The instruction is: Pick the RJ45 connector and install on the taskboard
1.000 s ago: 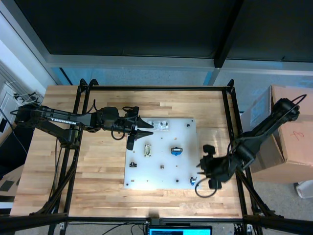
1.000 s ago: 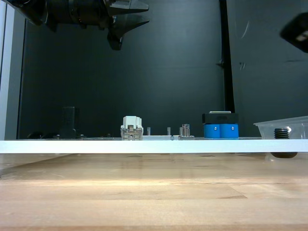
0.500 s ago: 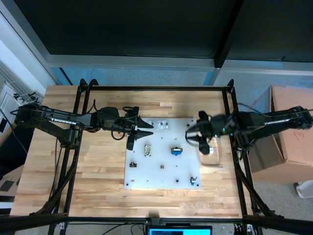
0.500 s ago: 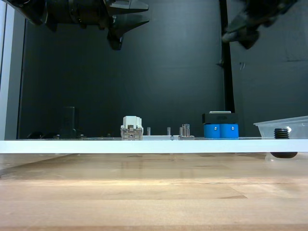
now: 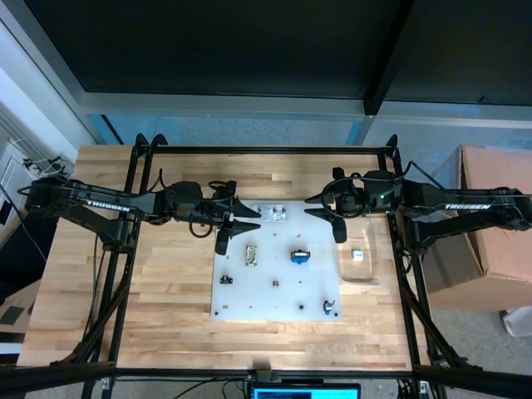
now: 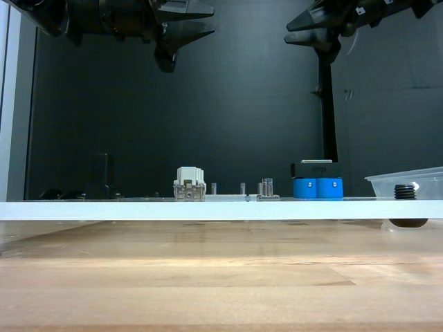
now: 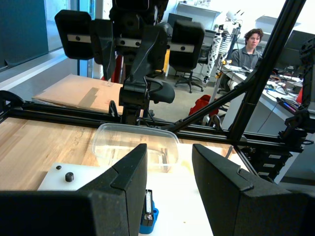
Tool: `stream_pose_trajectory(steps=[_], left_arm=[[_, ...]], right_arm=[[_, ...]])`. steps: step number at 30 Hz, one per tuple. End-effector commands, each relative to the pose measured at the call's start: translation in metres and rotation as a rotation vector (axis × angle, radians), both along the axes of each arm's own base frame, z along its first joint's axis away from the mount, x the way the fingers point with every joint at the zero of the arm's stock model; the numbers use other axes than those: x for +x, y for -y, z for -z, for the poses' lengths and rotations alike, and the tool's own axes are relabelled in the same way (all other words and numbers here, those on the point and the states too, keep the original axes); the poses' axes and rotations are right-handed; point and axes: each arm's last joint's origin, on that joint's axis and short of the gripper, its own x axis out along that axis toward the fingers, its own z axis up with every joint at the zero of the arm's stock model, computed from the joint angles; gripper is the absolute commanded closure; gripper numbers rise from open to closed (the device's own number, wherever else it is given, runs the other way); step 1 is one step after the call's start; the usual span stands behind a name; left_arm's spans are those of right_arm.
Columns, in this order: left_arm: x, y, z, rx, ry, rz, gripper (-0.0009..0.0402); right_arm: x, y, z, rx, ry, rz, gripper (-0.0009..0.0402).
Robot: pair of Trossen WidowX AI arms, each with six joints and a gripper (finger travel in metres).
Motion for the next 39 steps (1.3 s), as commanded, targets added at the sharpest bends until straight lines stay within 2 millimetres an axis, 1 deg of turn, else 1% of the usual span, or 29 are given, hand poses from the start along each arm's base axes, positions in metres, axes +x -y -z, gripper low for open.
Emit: stream_pose_trajectory(steps=[1, 7, 9, 10, 11, 14, 15, 17, 19, 22, 27, 30, 33, 39], left_arm=[[0.0, 0.0, 0.0, 0.0, 0.001, 0.0, 0.0271], [0.0, 0.0, 0.0, 0.01, 0.001, 0.003, 0.0272], [-0.001, -0.002, -0.002, 0.021, 0.01, -0.047, 0.0282], [-0.001, -0.003, -0.002, 0.036, 0.009, -0.091, 0.0295], [-0.002, -0.003, -0.003, 0.067, 0.014, -0.113, 0.0313], [-0.004, -0.002, -0.004, 0.121, 0.027, -0.097, 0.0385], [-0.005, -0.002, -0.006, 0.132, 0.038, -0.094, 0.0398], [-0.007, -0.002, -0.006, 0.133, 0.063, -0.095, 0.0388], [-0.011, -0.002, -0.008, 0.134, 0.078, -0.101, 0.0395], [-0.015, -0.002, -0.006, 0.144, 0.08, -0.103, 0.0394], [-0.025, -0.002, 0.003, 0.139, 0.149, -0.112, 0.0394], [-0.03, -0.002, 0.009, 0.134, 0.14, -0.114, 0.0394], [-0.031, -0.002, 0.014, 0.123, 0.126, -0.117, 0.0394], [-0.031, -0.003, 0.014, 0.113, 0.122, -0.145, 0.0394]], right_arm=[[0.002, 0.0, 0.004, -0.008, 0.045, -0.002, 0.0307], [0.002, 0.0, 0.006, -0.011, 0.145, -0.017, 0.0362], [0.003, 0.0, 0.007, -0.013, 0.167, -0.019, 0.0383], [0.003, 0.0, 0.008, -0.014, 0.172, -0.018, 0.0394], [0.003, 0.0, 0.009, -0.015, 0.18, -0.018, 0.0396], [0.003, 0.0, 0.012, -0.01, 0.226, -0.056, 0.039], [0.003, -0.001, 0.013, -0.012, 0.25, -0.064, 0.0392], [0.002, -0.001, 0.016, -0.014, 0.284, -0.064, 0.0394], [0.001, -0.001, 0.02, -0.014, 0.311, -0.063, 0.0393], [0.0, 0.0, 0.028, -0.015, 0.316, -0.056, 0.0393], [0.0, 0.0, 0.032, -0.012, 0.31, -0.053, 0.0393], [0.0, 0.0, 0.032, -0.001, 0.329, -0.052, 0.0393], [0.0, 0.0, 0.033, 0.0, 0.314, -0.05, 0.0393], [0.0, 0.0, 0.039, 0.0, 0.299, -0.025, 0.0393]])
